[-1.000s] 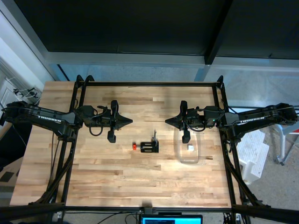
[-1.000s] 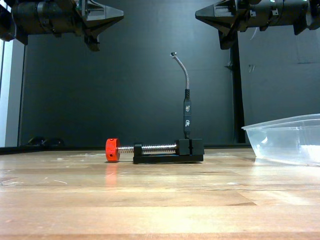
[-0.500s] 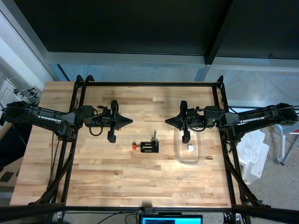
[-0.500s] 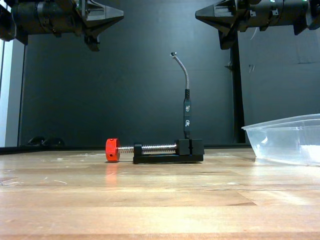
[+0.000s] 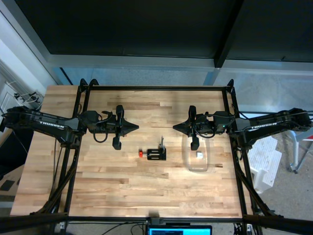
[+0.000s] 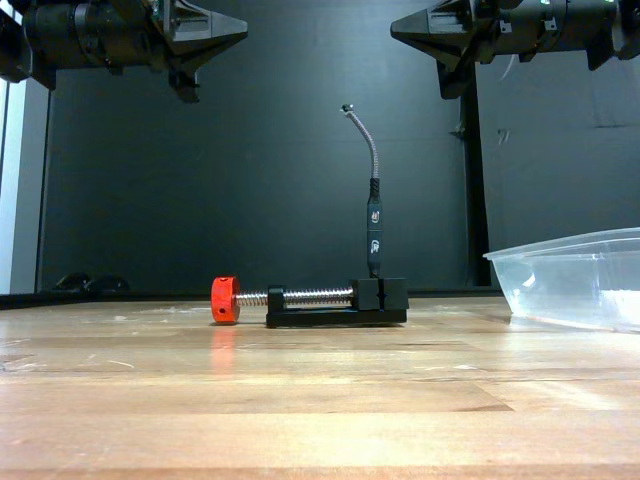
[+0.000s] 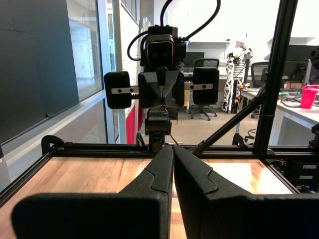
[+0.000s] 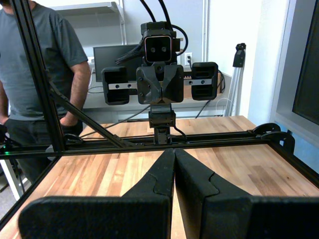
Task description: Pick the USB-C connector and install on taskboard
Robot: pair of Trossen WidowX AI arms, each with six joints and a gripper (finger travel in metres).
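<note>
A light wooden desk (image 5: 122, 191) is enclosed by a black metal frame (image 5: 156, 88). The taskboard (image 5: 156, 154), a small black rectangular block, is set near the middle of the desk, with a red-orange knob (image 5: 140, 153) at its left end. In the low view the knob is joined to the block by a silver threaded screw (image 6: 310, 296). A thin dark upright pin (image 6: 373, 232), topped by a curved silver braided stub, stands on the block's right end. To the right of the taskboard and apart from it, a clear rounded plastic tray (image 5: 190, 164) is placed. A small white piece (image 5: 199, 154), too small to identify, lies inside the tray.

The left gripper (image 5: 137, 127) is held high above the desk, behind and to the left of the taskboard, and is pointed inward. The right gripper (image 5: 174, 127) is held at the same height opposite it, near the tray's far end as seen from above. The two tips are faced toward each other, well apart.

In the left wrist view the black fingers (image 7: 157, 172) are pressed together with nothing held between them. The right gripper's fingers (image 8: 162, 174) are closed in the same way. In the right wrist view a person in a grey T-shirt (image 8: 40, 59) is seen standing beyond the frame.
</note>
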